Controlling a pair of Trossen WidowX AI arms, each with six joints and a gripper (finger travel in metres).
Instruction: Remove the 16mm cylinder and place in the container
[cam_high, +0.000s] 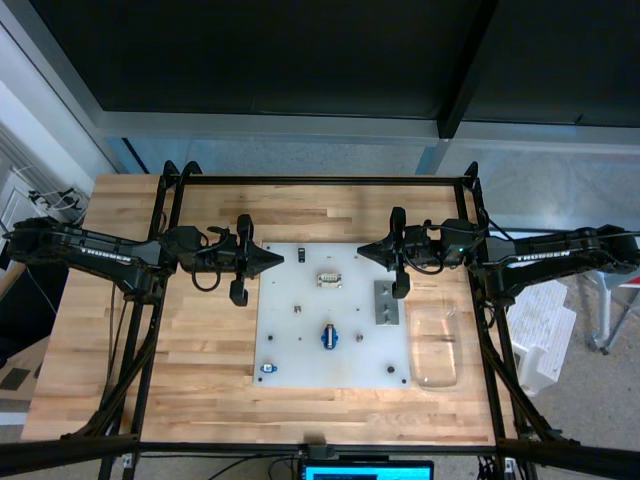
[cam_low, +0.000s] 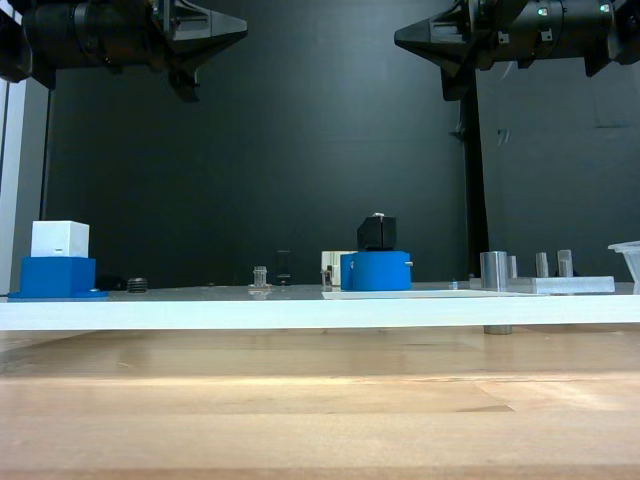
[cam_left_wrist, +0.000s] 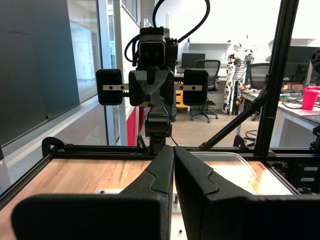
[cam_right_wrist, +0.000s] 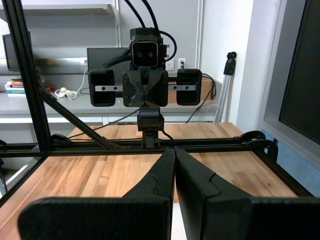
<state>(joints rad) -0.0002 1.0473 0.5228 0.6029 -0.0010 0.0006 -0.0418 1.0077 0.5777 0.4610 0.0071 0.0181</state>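
The left gripper (cam_high: 272, 262) hangs high over the left edge of the white board (cam_high: 290, 345), fingers pressed together, well apart from the work. Further right, the 16mm cylinder (cam_low: 493, 271) stands upright in the grey metal block (cam_high: 386, 303) near the board's right edge, with thinner pegs just beside it. The right gripper (cam_high: 364, 253) hovers high above the block's far side, fingers likewise together. The container (cam_high: 436, 381) lies on the wood just right of the board, near the block.

As I judge the risks, the rod is smooth metal, so a light or off-centre pinch may let it slip. A tilted pull could bind it in its hole or drag the block, and spread fingers may catch the neighbouring pegs. The tray looks light and low-walled, so a rod released from height may bounce out, or a descending finger may shove it.

The table (cam_high: 150, 340) is pale wood planks inside a black frame (cam_high: 320, 180). A dark panel (cam_low: 300, 150) stands behind it. The wrist views show an office chair (cam_left_wrist: 204, 100) and a monitor (cam_right_wrist: 107, 54).
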